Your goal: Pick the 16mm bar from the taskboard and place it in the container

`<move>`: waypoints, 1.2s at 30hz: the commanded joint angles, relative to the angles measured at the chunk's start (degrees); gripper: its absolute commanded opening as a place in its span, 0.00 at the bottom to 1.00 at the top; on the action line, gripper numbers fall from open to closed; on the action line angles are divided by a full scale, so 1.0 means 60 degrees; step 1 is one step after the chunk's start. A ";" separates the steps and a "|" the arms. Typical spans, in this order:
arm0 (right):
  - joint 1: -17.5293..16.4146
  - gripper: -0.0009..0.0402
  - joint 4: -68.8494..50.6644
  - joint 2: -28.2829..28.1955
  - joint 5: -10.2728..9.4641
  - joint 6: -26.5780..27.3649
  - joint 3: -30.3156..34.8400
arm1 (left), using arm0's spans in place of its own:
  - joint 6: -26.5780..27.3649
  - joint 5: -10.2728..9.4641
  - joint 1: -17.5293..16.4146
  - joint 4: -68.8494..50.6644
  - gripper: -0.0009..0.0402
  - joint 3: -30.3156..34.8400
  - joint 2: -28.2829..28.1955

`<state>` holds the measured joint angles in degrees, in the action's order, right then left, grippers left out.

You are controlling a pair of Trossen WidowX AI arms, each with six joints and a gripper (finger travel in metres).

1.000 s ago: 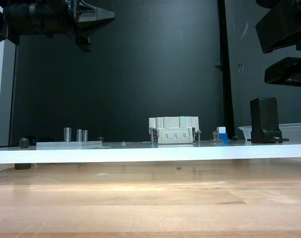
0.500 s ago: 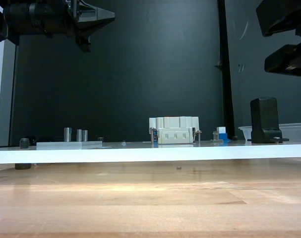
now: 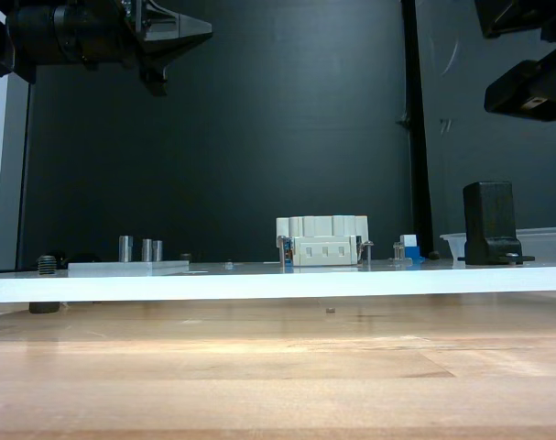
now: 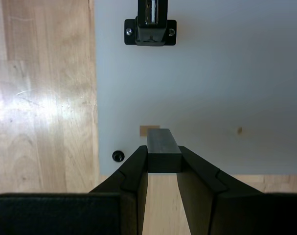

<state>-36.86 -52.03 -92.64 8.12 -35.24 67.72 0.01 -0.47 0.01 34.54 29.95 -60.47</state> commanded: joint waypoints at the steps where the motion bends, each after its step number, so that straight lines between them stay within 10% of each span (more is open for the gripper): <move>1: 0.0022 0.06 -0.0036 0.0168 -0.0044 0.0033 0.0007 | 0.0000 0.0004 0.0000 0.0000 0.02 0.0000 -0.0004; 36: 0.1738 0.06 -0.1683 0.2324 -0.0397 0.0433 0.0004 | 0.0000 0.0004 -0.0004 0.0000 0.02 0.0000 -0.0004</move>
<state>-27.46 -61.30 -78.98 5.76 -32.34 67.77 0.03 -0.47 0.01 34.54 29.93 -60.47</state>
